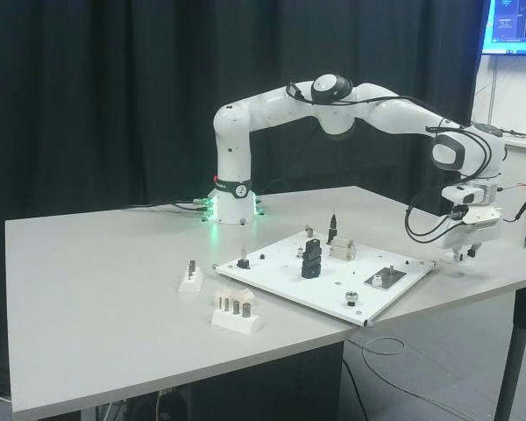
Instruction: Insert large gear.
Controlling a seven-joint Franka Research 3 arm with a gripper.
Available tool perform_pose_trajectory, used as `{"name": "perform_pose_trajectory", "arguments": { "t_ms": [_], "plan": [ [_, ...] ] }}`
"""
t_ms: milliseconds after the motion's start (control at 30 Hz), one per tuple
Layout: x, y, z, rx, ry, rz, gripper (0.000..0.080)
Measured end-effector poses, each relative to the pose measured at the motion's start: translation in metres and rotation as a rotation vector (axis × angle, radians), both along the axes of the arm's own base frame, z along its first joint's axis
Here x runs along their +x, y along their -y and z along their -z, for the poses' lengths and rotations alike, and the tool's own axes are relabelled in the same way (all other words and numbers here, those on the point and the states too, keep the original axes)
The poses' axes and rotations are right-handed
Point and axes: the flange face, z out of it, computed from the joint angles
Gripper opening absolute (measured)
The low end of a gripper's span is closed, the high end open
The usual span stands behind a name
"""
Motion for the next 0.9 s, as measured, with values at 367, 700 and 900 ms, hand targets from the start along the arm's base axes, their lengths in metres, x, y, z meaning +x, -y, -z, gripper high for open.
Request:
{"name": "perform_pose_trajectory", "arguments": {
  "t_ms": [367, 700, 900],
  "plan": [
    [0.003, 0.003, -0.005, -0.008, 0.010, 0.015, 0.0326],
    [0.007, 0.019, -0.022, -0.057, 0.008, 0.023, 0.0326],
    [0.010, 0.035, -0.036, -0.095, -0.003, 0.034, 0.0326]
  ]
}}
